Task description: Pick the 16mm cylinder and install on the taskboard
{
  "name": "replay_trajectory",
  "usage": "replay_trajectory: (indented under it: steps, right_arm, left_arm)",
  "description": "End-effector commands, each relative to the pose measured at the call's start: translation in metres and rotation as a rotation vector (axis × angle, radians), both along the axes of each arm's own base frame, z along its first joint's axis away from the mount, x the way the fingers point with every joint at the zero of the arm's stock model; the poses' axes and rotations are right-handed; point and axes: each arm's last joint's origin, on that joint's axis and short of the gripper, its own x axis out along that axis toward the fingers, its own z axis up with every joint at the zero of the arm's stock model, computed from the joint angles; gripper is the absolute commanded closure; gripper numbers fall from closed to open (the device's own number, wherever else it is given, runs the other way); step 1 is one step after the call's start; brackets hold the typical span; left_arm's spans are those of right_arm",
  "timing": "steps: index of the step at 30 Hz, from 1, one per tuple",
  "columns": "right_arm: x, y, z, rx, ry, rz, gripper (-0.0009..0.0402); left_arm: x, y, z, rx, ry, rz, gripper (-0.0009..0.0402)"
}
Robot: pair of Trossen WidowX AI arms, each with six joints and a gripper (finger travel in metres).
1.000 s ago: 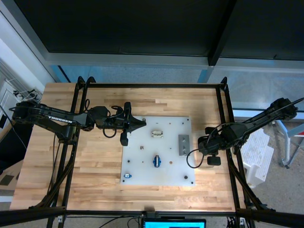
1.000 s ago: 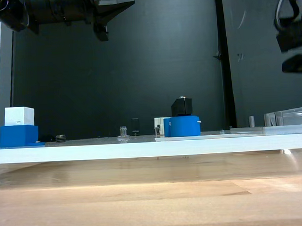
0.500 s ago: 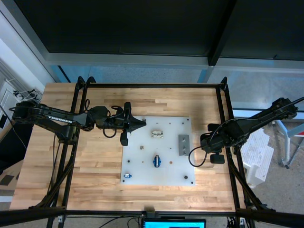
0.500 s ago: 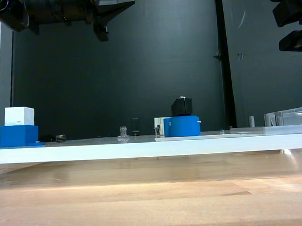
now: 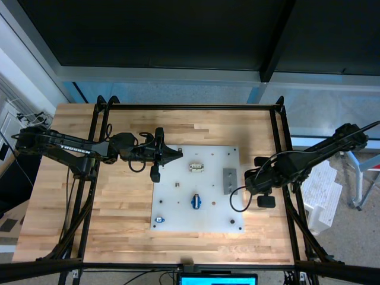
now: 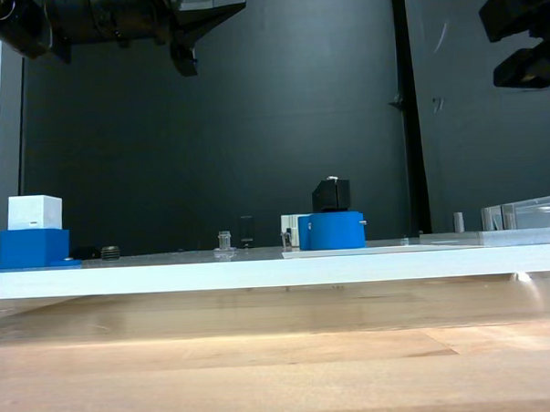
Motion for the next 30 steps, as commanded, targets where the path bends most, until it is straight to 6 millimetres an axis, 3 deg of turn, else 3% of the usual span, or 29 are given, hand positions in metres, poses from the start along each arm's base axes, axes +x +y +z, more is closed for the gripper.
replay_trajectory:
  steps: [1, 16, 30]
  right_arm:
    - [0.012, 0.005, 0.001, 0.000, -0.001, -0.001, 0.0381]
    - [0.069, 0.031, -0.008, 0.008, -0.018, -0.006, 0.0381]
    - [0.110, 0.045, -0.016, 0.001, -0.009, -0.021, 0.0381]
  left_arm:
    - [0.000, 0.000, 0.000, 0.000, -0.001, 0.000, 0.0393]
    - [0.000, 0.000, 0.000, 0.000, -0.001, 0.000, 0.0393]
    - [0.000, 0.000, 0.000, 0.000, -0.001, 0.000, 0.0393]
